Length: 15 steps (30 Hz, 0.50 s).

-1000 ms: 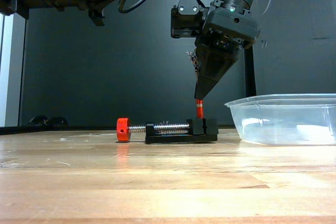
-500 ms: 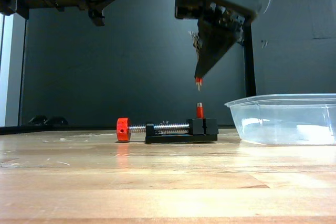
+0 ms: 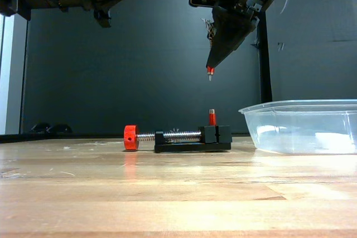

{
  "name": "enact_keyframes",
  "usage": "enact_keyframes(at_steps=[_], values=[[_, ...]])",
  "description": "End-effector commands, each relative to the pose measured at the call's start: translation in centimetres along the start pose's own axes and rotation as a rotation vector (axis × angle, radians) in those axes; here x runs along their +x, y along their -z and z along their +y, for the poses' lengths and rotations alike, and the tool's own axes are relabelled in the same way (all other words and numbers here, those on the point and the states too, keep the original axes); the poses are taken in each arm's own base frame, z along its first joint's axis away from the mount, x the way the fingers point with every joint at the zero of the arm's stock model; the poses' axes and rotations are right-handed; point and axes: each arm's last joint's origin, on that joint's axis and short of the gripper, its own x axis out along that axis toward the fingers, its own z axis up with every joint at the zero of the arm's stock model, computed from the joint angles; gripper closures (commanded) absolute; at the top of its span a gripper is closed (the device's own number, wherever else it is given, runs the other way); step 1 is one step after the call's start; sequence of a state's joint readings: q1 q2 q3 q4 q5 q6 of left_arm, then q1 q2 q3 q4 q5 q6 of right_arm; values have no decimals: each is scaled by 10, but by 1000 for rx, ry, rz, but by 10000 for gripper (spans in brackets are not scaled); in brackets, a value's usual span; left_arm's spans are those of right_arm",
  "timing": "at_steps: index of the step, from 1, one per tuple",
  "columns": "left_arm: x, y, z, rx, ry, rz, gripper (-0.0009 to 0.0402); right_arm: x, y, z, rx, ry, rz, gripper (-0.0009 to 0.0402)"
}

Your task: Remove the RCA connector from the receptacle and place in the container

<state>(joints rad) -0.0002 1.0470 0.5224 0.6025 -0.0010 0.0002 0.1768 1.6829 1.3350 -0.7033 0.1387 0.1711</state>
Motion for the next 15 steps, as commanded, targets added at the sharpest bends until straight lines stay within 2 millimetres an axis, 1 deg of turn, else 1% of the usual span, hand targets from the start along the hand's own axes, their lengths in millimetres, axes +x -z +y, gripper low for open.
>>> enact_keyframes(at_steps=[1, 7, 15], values=[[0, 0, 0, 0, 0, 0, 393, -5, 3, 0, 2, -4, -8, 389], [0, 0, 0, 0, 0, 0, 393, -21, 19, -1, 14, -14, -26, 389], [0, 0, 0, 0, 0, 0, 393, -37, 50, -5, 39, -22, -29, 389]])
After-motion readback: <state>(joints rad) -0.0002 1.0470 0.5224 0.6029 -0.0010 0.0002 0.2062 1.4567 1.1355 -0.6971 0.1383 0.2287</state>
